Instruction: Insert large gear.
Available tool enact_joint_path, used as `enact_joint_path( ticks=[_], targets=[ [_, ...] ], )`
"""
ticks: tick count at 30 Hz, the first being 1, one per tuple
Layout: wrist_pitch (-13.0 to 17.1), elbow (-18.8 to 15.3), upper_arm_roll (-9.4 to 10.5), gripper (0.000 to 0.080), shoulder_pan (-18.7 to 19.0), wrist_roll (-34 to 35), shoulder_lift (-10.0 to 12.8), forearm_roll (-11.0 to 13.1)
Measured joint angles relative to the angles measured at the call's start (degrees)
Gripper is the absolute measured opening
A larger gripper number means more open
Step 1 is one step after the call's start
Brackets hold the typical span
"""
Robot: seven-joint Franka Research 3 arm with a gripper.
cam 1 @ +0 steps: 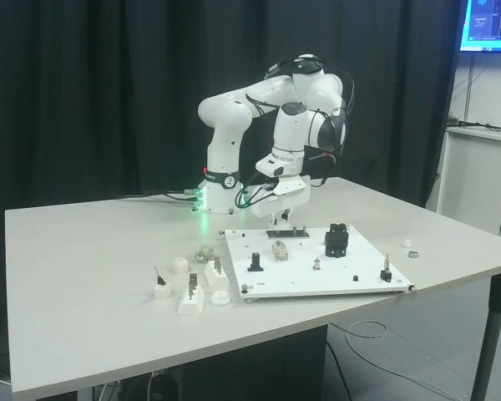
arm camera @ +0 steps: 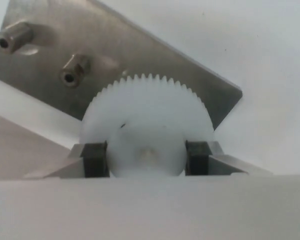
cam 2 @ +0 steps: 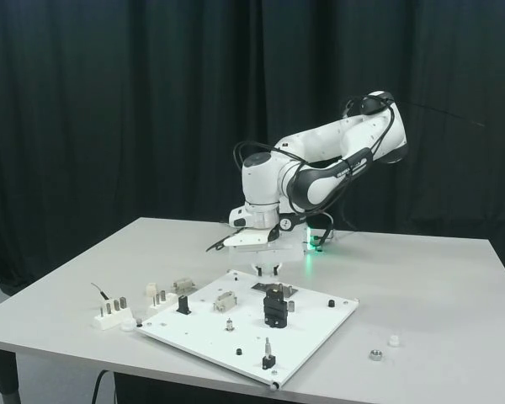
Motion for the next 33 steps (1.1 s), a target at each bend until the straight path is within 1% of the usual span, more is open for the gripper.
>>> enact_joint_path(
  ticks=[23, 33],
  targets=[
    [3.15, -0.09, 0.63, 0.0331, -0.58, 0.0, 0.0, 0.25],
    [3.2, -0.05, 0.64, 0.0331, -0.77, -0.03, 0.0, 0.27]
  ],
)
